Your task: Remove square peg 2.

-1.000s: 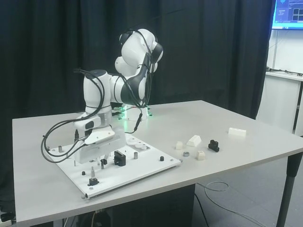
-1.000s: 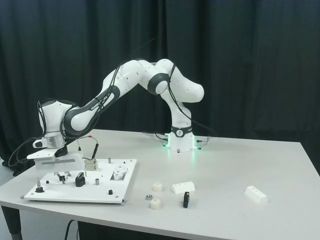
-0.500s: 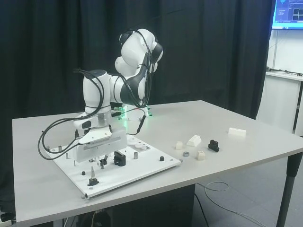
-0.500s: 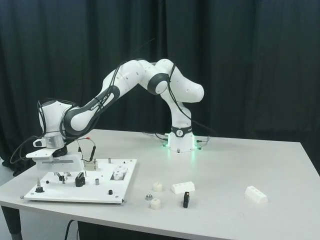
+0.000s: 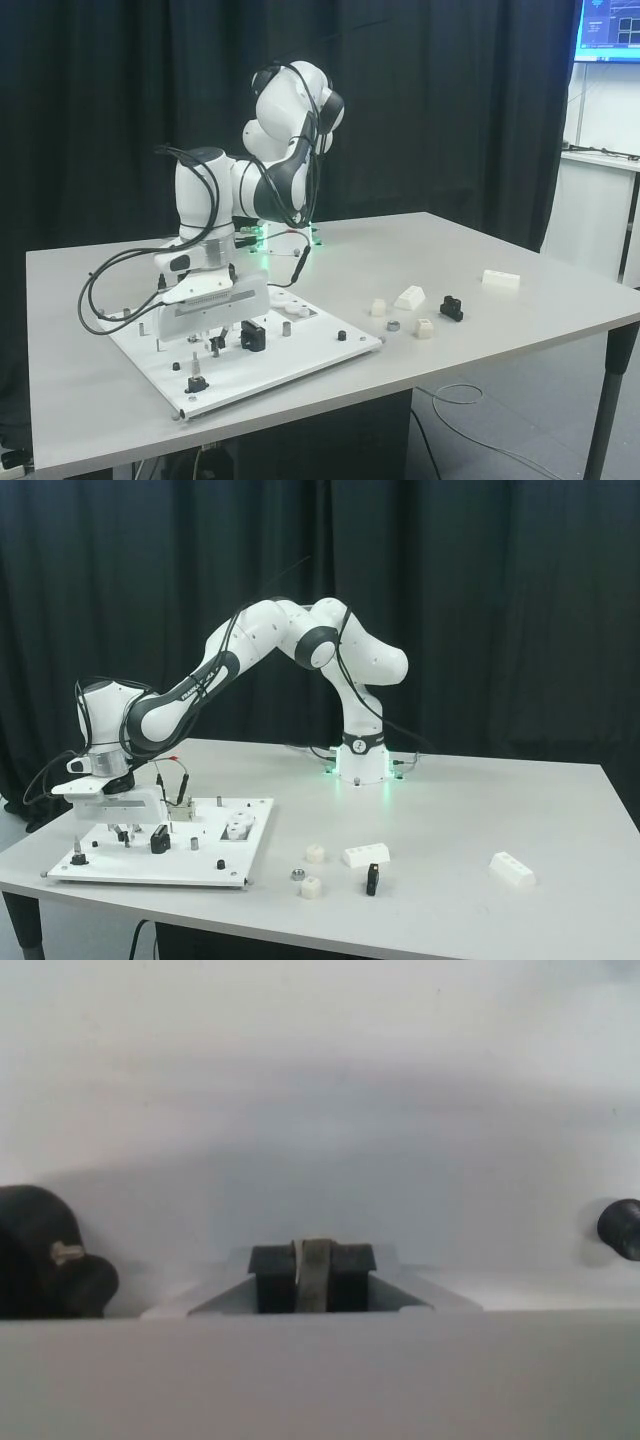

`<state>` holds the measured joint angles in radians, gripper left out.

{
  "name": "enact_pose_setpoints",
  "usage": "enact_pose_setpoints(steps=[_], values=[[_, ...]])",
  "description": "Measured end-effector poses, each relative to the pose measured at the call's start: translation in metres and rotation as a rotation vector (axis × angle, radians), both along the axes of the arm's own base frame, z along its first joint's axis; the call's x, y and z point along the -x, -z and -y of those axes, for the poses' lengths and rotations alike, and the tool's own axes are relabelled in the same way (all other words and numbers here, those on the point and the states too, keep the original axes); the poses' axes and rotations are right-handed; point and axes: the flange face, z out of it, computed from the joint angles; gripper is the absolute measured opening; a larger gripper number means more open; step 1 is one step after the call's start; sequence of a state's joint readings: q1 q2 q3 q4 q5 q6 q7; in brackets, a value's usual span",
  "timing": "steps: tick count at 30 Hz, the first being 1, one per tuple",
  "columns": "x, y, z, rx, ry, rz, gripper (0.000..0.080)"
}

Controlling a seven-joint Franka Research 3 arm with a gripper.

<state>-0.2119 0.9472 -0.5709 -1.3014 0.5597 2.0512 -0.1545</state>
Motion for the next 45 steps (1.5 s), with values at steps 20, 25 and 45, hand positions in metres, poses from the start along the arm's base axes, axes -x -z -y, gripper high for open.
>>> enact_pose_setpoints(steps=[20, 25, 45], values=[[-0.0002, -0.0001, -0.0004, -0.002, -0.101, 0.004, 0.0066], [0.0, 0.0, -0.0004, -0.003, -0.125, 0.005, 0.0065], [0.0028, 0.0, 0.0012, -0.019, -0.208, 0.029, 0.0065]])
